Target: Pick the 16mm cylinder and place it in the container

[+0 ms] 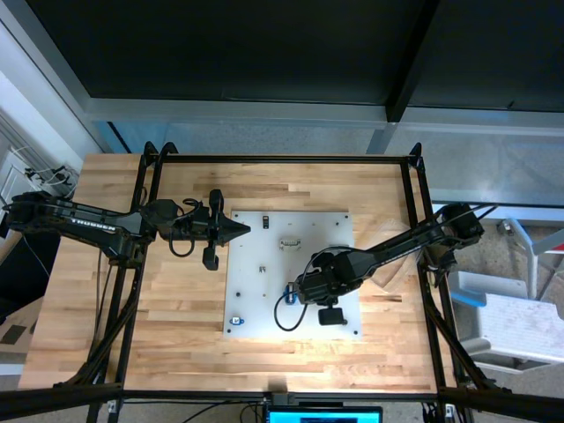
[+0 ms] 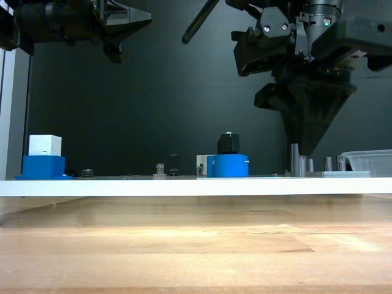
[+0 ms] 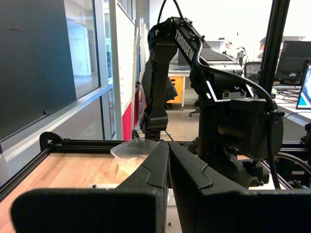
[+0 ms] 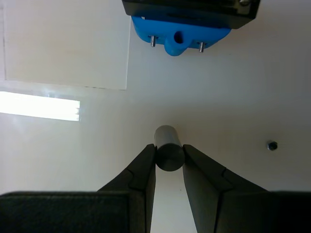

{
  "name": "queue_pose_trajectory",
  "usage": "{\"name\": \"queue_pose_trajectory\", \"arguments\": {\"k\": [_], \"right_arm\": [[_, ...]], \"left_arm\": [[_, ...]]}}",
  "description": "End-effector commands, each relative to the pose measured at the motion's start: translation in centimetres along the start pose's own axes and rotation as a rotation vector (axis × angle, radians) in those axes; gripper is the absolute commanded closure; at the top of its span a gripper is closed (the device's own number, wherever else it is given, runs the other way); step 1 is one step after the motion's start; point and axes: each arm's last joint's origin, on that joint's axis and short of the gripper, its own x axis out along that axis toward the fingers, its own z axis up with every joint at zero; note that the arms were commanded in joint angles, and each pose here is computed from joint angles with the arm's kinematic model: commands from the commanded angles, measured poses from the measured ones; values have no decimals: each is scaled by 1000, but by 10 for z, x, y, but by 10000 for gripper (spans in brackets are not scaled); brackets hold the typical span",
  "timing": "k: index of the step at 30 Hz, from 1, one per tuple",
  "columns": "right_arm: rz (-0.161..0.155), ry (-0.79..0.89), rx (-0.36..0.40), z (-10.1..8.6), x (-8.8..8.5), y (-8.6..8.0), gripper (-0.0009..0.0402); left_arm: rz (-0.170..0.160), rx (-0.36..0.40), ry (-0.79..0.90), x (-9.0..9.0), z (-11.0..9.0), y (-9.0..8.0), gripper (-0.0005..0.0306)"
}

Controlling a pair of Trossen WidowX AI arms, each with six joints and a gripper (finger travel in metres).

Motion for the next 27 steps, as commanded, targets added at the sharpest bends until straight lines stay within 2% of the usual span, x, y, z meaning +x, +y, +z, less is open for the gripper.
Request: {"name": "queue_pose_trajectory", "arguments": {"k": [1, 9, 15, 17, 27], "right_arm": [[-1, -5, 0, -2, -8, -1, 361], [2, -19, 2, -10, -31, -5, 362], [-10, -38, 8, -19, -53, -10, 361], [-30, -37, 25, -24, -61, -12, 361], [-44, -18, 151, -47, -97, -32, 361]], "left_arm": [[0, 0, 0, 0, 0, 0, 300], [0, 0, 0, 0, 0, 0, 300], [0, 0, 0, 0, 0, 0, 300], [0, 0, 0, 0, 0, 0, 300], [0, 0, 0, 0, 0, 0, 300]]}}
